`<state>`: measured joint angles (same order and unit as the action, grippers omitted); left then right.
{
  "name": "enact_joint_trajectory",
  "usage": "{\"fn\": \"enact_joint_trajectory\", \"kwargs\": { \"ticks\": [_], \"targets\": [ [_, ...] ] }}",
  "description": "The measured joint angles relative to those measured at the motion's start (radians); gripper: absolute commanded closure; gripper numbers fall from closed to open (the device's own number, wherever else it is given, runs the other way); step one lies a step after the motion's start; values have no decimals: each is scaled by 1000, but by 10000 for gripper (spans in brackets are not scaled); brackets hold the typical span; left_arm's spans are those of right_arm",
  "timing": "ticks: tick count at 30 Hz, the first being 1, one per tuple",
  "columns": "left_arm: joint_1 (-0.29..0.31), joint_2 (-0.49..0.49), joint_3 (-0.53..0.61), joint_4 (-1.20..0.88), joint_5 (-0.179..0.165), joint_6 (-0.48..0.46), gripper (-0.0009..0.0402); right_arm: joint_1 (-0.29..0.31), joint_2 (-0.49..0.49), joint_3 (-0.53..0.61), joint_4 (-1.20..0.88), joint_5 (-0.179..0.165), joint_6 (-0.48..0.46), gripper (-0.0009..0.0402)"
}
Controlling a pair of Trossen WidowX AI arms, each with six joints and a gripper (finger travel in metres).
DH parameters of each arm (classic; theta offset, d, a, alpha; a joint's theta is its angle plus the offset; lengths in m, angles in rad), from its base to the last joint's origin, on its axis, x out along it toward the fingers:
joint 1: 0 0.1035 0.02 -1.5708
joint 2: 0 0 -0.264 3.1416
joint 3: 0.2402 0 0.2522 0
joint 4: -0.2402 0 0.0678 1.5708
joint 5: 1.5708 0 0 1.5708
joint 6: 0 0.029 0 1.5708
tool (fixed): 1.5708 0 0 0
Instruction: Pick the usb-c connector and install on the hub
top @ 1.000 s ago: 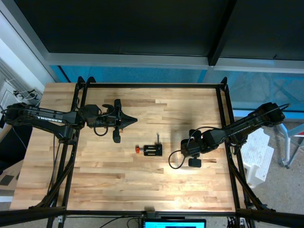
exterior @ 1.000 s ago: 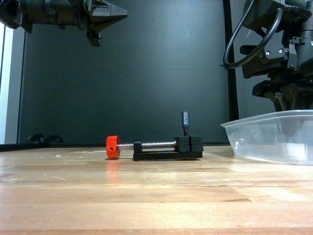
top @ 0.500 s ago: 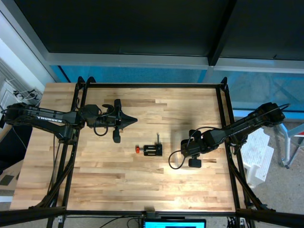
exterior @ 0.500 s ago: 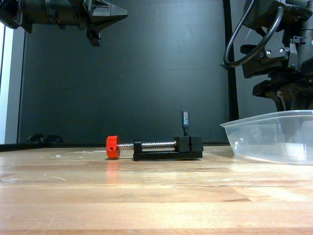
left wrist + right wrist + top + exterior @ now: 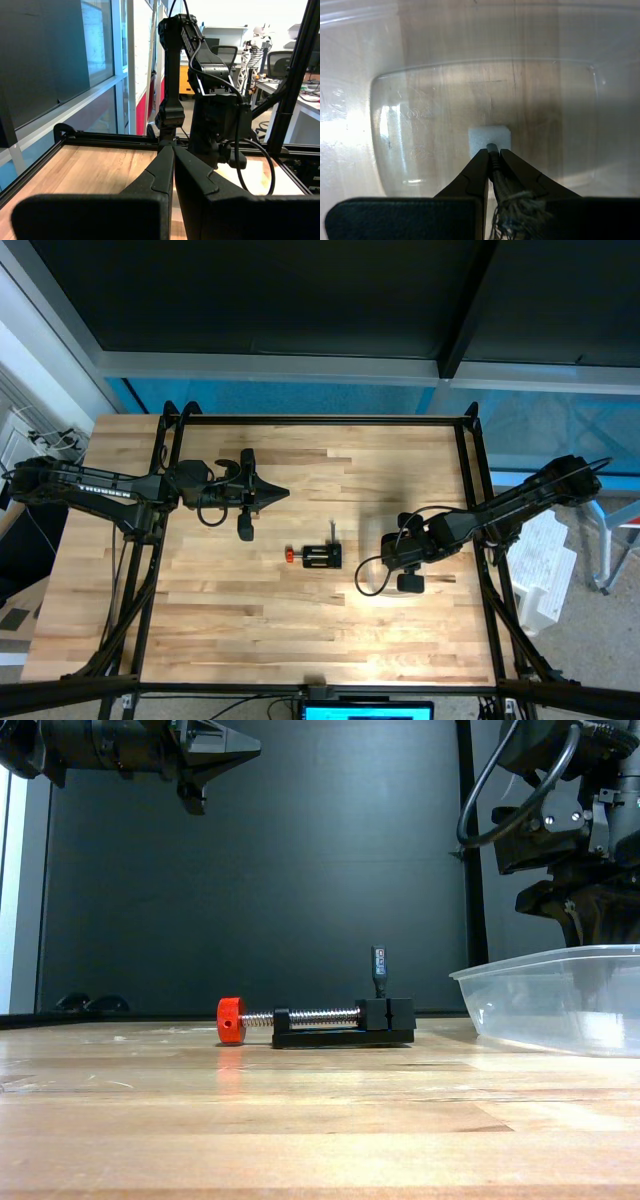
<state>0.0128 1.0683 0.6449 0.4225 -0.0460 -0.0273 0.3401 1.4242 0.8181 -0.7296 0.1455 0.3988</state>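
Right wrist view: the right gripper (image 5: 493, 151) has its fingers pinched on what looks like the usb-c connector (image 5: 493, 160) — a dark plug trailing frayed cable — above the clear tray (image 5: 385, 125) (a pale square piece (image 5: 489, 135) lies inside). The hub (image 5: 320, 556) sits mid-tabletop (image 5: 250, 620), well apart. The left gripper (image 5: 278, 494) hangs high at the left, fingers pressed together, holding nothing.

A clear tray (image 5: 540, 1005) sits on the wooden table (image 5: 250, 630), toward its right side. A small pale square (image 5: 490, 136) lies on the tray's floor.
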Motion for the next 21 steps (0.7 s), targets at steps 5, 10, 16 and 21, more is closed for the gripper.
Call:
{"fn": "enact_joint_trajectory", "kwargs": {
  "ticks": [5,10,16,21],
  "targets": [
    [0,0,0,0,0,0,393,0,-23,0,-15,0,-3,393],
    [0,0,0,0,0,0,393,0,-49,19,-53,0,-3,393],
    [0,0,0,0,0,0,393,-2,-76,89,-135,0,-4,393],
    [0,0,0,0,0,0,393,-2,-105,137,-188,1,-3,393]
  ]
}}
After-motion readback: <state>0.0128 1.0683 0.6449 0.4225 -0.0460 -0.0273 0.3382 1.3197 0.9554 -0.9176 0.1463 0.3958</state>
